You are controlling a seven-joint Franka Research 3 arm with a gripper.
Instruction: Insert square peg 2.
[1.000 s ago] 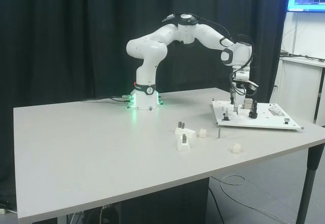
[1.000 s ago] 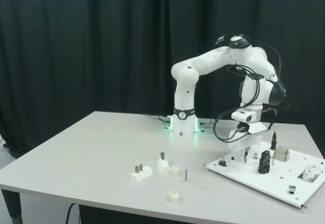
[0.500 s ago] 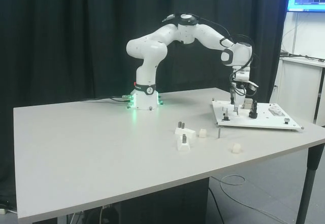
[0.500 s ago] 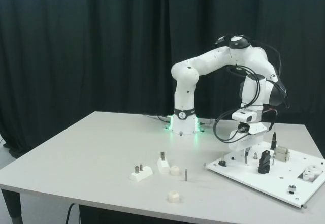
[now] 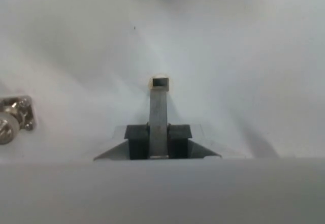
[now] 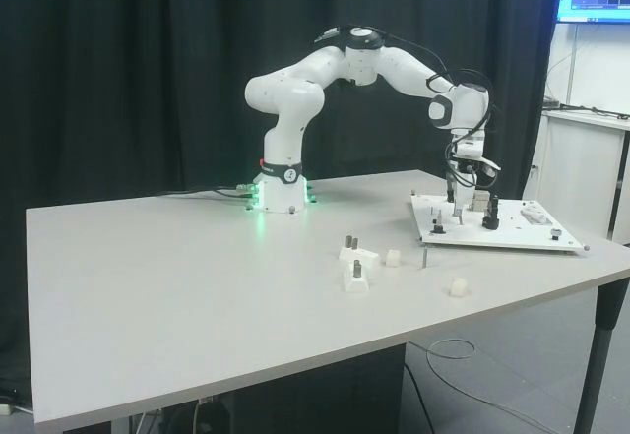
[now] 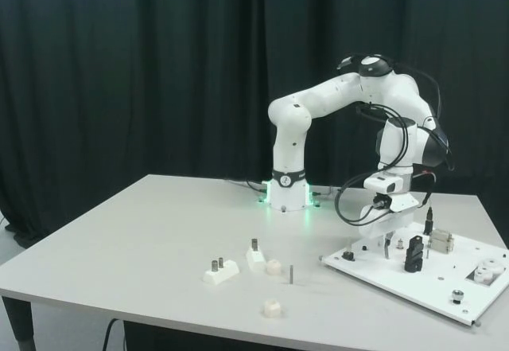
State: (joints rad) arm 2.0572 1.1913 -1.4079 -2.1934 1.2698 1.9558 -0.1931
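The pincer [image 5: 159,141] is clamped on the square peg [image 5: 158,122]. In the wrist view the two black fingers [image 5: 136,140] press on the peg from both sides, and the peg points straight down at a little square hole [image 5: 160,82] in the white board [image 7: 445,275]. The tip of the peg sits right at the hole. I cannot tell if it is already in a bit or just above it.

In the second room view the board lies on the grey surface [image 7: 143,232] at about 4 o'clock from the arm's base [image 7: 288,196], and the pincer hangs low over the near part of the board.

The peg looks like metal. I think it is hard and stiff and will not bend. It looks small, so it is likely light. Its sides look smooth, so it could slip if the hold is loose. The flat sides near the top are the best place to hold it, and the lower part must stay free to go into the hole. The corners have to line up with the hole, or it may get stuck.
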